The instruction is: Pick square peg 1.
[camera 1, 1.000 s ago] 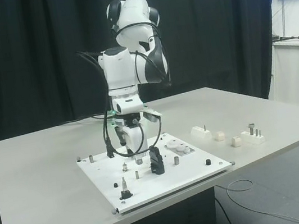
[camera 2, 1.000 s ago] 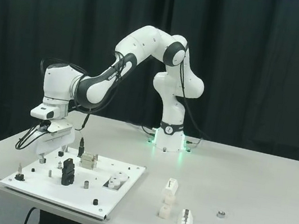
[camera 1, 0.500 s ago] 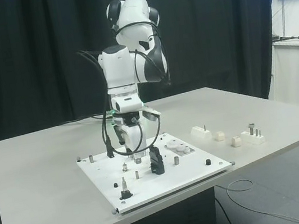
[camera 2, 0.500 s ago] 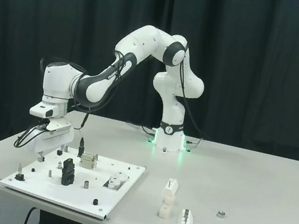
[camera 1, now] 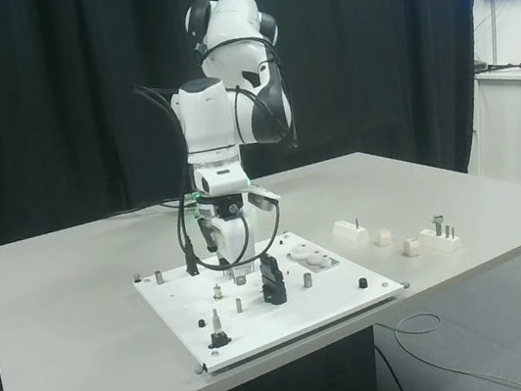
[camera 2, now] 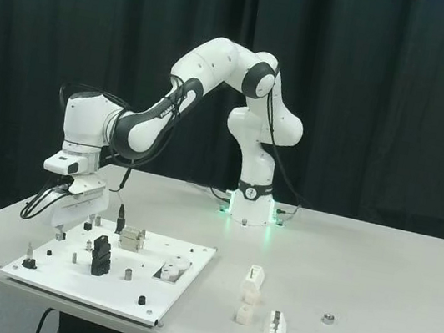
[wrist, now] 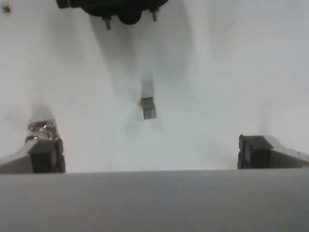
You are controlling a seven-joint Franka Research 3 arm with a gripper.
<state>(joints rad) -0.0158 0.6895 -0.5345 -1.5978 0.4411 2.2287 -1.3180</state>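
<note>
White board (camera 1: pixel 345 291), grey table (camera 1: pixel 76 284), one arm. Entries run from my claw outward.

Claw (wrist: pixel 149 153): spread wide, holding nothing. The black fingertips (wrist: pixel 46 154) stand well apart, above the board.

Square peg (wrist: pixel 148 107): small, grey, upright on the board. In the wrist view it lies between my two fingertips and touches neither. It looks seated in its own place on the board; I cannot make out the socket.

Progress, as I judge it: I am lined up over the peg, but not down on it. The descent, the squeeze and the lift are all left to do.

Black fixture (wrist: pixel 113 7): just beyond the peg, with two small pins showing.

Black block (camera 1: pixel 273 283): upright on the board, near my claw.

Containers: no box or tray. The board acts as the holder and carries several short pegs and posts, standing apart from one another. Off the board, white blocks (camera 1: pixel 441 238) sit on the table with thin pins upright in them; another white block (camera 2: pixel 275 329) holds one pin.
</note>
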